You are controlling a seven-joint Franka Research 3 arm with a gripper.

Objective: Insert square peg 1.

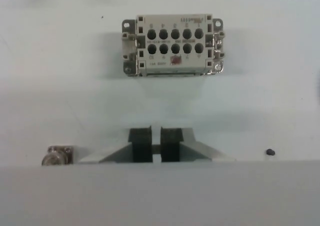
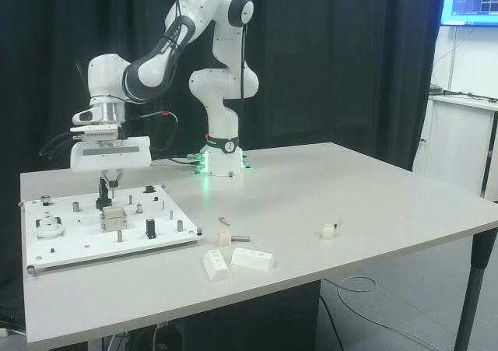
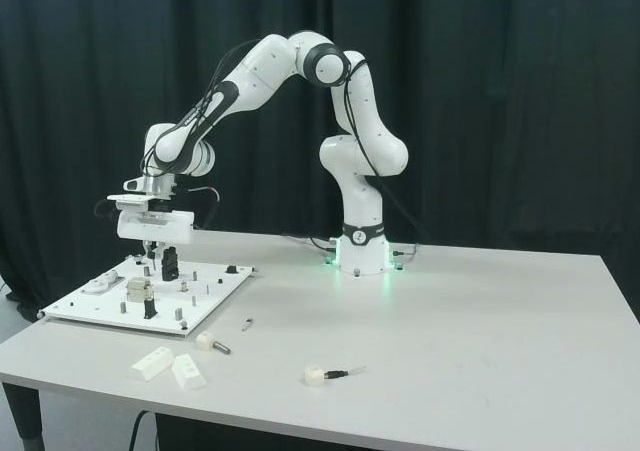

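1. The white arm is reaching out from its base, w/ a green light glowing at the foot, and hanging over the white board at the far end of the grey surface.
2. The tool is hovering just above the board; its two black fingers are sitting nearly together w/ only a thin gap, and nothing is showing between them in the wrist view.
3. In the wrist view, a grey connector block w/ two rows of round holes is lying on the board, apart from the fingertips. A small round metal fitting is sitting off to one side, and a tiny black dot to the other.
4. From the first room view, the connector block is resting right under the tool, w/ a short black post just beside it and a white round part nearer the board's outer end.
5. Square peg 1: can't tell which piece it is; several small pegs are standing on the board, too small to sort out.
6. Off the board, on the surface: two white blocks side by side, a small white piece w/ a metal pin near them, and another small white piece well apart.
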